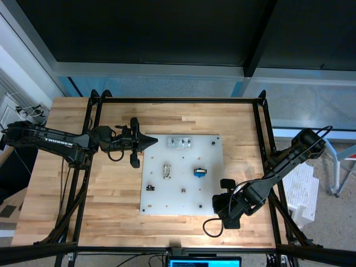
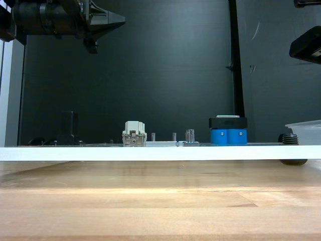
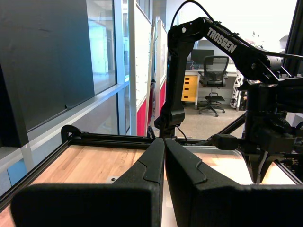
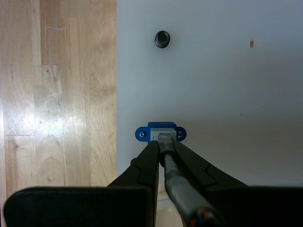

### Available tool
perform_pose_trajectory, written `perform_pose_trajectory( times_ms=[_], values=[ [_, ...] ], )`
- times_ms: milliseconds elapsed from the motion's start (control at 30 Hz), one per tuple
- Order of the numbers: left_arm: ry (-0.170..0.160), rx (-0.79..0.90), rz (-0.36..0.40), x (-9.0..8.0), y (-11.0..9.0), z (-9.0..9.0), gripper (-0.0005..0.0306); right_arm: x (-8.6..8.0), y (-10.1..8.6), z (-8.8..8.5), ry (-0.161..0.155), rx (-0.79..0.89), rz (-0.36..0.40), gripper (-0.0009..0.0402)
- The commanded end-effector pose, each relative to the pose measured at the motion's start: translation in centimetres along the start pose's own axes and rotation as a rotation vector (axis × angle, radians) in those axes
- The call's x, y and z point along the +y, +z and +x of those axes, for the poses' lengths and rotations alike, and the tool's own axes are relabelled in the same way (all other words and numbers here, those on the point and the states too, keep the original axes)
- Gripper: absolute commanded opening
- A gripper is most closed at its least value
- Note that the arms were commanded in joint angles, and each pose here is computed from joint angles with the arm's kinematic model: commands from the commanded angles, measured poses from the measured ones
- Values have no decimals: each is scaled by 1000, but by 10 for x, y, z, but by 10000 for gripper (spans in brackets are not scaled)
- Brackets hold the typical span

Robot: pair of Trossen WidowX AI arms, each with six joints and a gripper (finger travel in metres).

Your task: Pick the RJ45 connector and install on taskboard

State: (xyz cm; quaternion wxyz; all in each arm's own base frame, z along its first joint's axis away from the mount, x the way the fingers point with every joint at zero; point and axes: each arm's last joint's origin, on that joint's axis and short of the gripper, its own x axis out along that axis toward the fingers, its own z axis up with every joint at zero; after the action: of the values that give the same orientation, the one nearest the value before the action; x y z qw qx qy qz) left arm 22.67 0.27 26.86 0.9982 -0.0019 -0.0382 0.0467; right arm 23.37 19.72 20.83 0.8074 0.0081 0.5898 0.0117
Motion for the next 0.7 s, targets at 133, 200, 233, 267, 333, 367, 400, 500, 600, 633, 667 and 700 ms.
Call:
perform_pose_trajectory(
  times_ms=[133, 200, 233, 267, 333, 367, 400, 500, 600, 633, 667, 700],
  values=[
    [0, 1, 0, 0, 0, 0, 0, 1, 1, 0, 7, -9, -6, 5],
    [0, 0, 0, 0, 0, 0, 0, 1, 1, -1, 10, -14, -6, 18],
    [0, 0, 0, 0, 0, 0, 0, 1, 1, -1, 10, -15, -6, 26],
    [0, 0, 0, 0, 0, 0, 0, 1, 1, -1, 11, -15, -4, 35],
    [0, 0, 0, 0, 0, 0, 0, 1, 1, -2, 13, -17, -2, 55],
    [0, 0, 0, 0, 0, 0, 0, 1, 1, -2, 13, -18, -2, 64],
    [0, 0, 0, 0, 0, 0, 0, 0, 1, -3, 14, -19, -1, 73],
    [0, 0, 0, 0, 0, 0, 0, 0, 1, -4, 15, -24, 9, 98],
    [0, 0, 0, 0, 0, 0, 0, 0, 1, -7, 20, -30, 15, 121],
    [0, 1, 0, 0, 0, 0, 0, 0, 2, -8, 21, -31, 14, 127],
    [0, 0, 0, 0, 0, 0, 0, 0, 2, -10, 20, -31, 14, 134],
    [0, 0, 0, 0, 0, 0, 0, 0, 3, -13, 20, -32, 14, 140]
  ],
)
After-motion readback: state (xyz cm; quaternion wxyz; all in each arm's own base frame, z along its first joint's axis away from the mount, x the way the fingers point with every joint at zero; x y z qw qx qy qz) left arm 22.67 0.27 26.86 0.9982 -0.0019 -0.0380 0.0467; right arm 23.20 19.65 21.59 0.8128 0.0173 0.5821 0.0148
